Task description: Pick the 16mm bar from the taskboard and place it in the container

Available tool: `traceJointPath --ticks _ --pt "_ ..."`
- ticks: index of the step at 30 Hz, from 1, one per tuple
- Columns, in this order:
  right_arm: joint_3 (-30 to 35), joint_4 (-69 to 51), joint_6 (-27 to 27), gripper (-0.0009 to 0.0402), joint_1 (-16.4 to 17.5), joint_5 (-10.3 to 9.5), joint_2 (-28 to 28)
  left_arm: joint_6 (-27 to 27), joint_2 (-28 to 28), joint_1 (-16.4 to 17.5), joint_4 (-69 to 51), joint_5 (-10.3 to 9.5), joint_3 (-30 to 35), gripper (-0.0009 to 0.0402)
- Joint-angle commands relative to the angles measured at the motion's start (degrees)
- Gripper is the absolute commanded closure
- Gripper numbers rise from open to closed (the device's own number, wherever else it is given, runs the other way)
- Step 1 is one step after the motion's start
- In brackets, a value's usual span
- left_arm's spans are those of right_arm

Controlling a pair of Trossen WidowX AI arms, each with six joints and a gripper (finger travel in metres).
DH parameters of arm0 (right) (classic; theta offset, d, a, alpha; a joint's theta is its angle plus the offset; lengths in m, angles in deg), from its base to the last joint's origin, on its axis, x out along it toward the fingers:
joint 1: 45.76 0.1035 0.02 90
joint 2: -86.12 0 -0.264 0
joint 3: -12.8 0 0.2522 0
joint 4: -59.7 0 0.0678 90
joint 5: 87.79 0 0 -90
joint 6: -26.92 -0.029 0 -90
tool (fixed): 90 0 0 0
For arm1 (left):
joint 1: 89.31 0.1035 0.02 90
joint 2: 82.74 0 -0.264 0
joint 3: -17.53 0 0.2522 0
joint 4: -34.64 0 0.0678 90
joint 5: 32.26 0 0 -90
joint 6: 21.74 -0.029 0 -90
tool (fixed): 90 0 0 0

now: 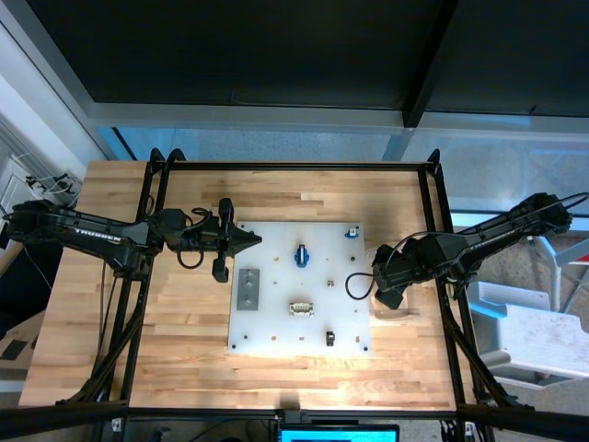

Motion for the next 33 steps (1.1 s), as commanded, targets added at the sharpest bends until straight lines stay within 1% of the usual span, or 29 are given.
traceJointPath --ticks 1,8,33 --pt "0.0 0.0 0.0 0.0240 0.0 -0.04 0.0 0.0 0.0 0.0 0.0 0.00 0.0 0.0393" --pt "0.0 0.2 0.0 0.0227 0.0 -0.04 0.0 0.0 0.0 0.0 0.0 0.00 0.0 0.0393" --pt "0.0 2.0 0.0 0.0228 0.0 -0.04 0.0 0.0 0.0 0.0 0.0 0.00 0.0 0.0393"
